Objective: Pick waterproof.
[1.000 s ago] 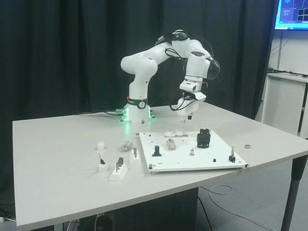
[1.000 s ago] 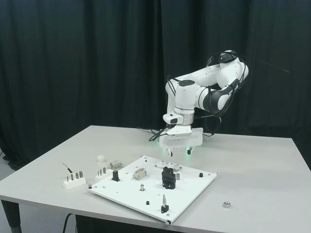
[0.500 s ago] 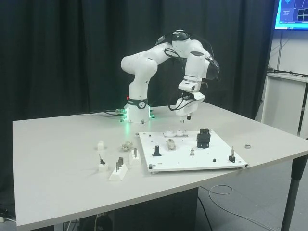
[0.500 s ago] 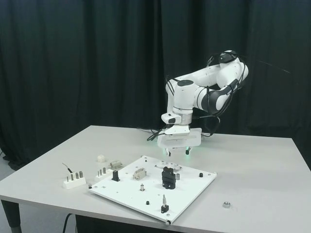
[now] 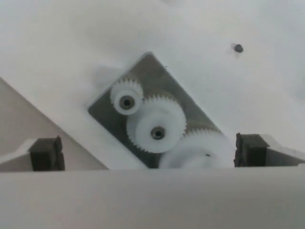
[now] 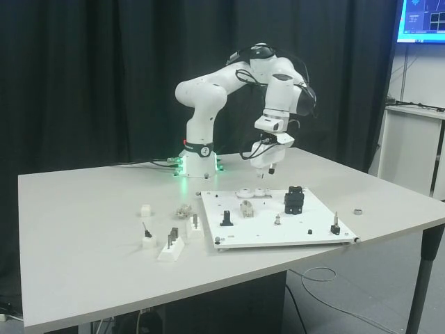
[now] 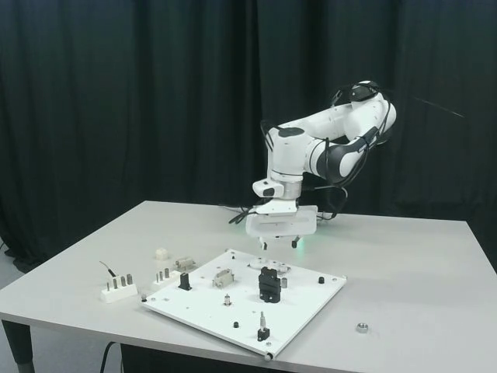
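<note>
Above the far edge of the white board, your gripper hangs clear of everything, fingers pointing down. The wrist view shows the jaws spread wide with nothing between them; directly beneath sit three white gears meshed in a row on a grey plate.

Those gears are not what you want. The waterproof piece is most likely the small grey connector lying on the table just off the board's edge, on the side away from the black block. It is too small here to be sure, so confirm it in the wrist view once you are over it.

To do this well:
- Travel across at the present height, so the fingers pass over the upright parts on the board.
- Centre the connector between the two pads before you descend, and turn the wrist so they meet its flatter sides.
- Come straight down and stop just short of the table.
- Mind the little white holders nearby; a spread finger could clip one.
- Close gently, since a loose connector will probably skid if only one pad touches first.
</note>
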`<move>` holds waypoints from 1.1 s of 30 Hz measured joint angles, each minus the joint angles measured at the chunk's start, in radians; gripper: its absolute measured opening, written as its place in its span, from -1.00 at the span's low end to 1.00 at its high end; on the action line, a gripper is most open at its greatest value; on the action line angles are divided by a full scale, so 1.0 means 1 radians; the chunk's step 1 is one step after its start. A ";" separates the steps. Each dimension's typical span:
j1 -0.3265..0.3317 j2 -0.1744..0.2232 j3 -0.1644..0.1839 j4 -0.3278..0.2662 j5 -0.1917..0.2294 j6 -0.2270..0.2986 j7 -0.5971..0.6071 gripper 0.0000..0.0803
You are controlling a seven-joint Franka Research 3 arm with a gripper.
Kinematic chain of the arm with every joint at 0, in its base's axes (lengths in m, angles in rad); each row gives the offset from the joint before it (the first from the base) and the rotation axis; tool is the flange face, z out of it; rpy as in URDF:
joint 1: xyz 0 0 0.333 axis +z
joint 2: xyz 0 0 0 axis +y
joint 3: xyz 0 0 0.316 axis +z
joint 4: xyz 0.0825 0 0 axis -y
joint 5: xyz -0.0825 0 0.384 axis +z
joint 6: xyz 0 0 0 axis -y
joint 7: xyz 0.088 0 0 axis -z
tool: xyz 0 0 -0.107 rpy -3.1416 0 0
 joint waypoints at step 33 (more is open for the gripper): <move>-0.160 0.002 -0.012 -0.003 0.006 0.099 0.074 0.99</move>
